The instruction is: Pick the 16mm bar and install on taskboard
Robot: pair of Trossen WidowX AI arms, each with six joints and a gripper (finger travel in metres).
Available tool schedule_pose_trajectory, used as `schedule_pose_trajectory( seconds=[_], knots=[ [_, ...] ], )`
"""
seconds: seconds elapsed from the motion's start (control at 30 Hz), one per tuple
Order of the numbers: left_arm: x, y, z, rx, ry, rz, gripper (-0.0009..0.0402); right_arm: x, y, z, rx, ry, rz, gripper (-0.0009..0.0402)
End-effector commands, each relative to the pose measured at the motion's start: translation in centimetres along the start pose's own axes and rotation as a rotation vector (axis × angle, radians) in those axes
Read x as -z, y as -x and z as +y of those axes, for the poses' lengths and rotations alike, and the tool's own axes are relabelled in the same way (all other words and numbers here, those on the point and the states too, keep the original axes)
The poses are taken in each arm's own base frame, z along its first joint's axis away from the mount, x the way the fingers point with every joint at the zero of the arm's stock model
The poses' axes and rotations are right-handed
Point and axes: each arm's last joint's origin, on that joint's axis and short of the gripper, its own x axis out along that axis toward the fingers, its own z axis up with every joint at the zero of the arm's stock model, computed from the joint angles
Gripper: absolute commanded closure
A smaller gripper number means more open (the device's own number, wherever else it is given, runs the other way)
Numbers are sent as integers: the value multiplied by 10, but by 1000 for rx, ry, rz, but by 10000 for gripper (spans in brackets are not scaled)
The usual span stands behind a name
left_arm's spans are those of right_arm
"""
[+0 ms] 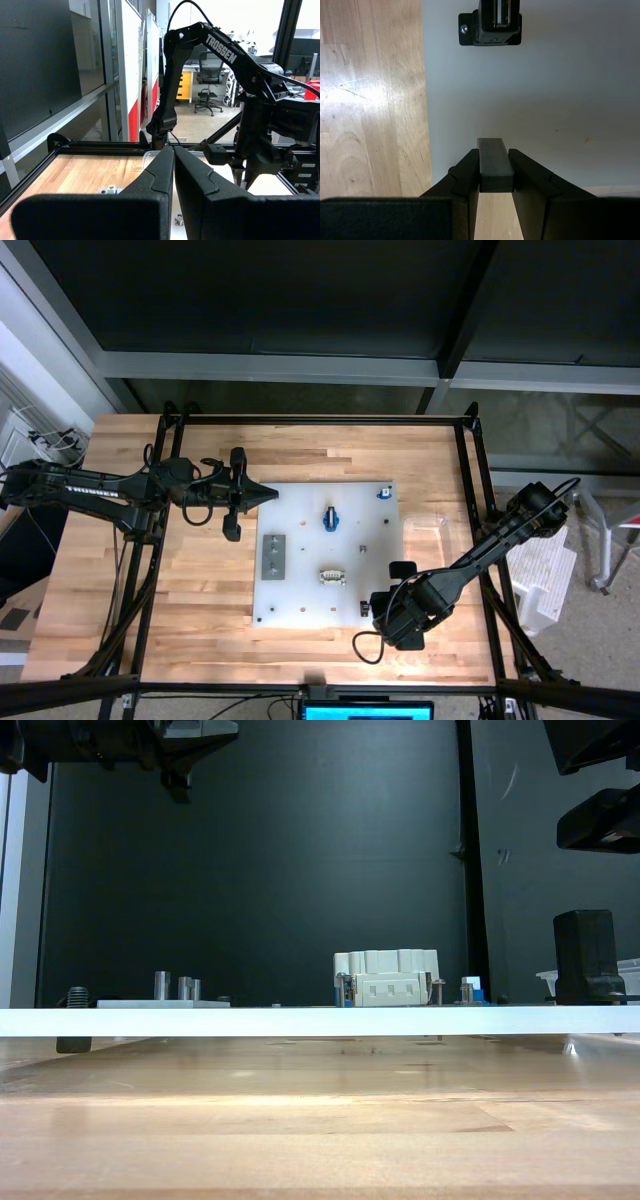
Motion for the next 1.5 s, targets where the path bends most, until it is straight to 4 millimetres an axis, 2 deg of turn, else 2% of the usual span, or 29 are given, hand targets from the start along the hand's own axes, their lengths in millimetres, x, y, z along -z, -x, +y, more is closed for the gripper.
schedule_pose_trajectory(
  seconds=[0.03,1.5],
  knots=[
    [0,0,0,0,0,0,393,0,0,0,2,1,2,382],
    [0,0,0,0,0,0,393,3,-7,1,-10,20,-3,382]
  ],
)
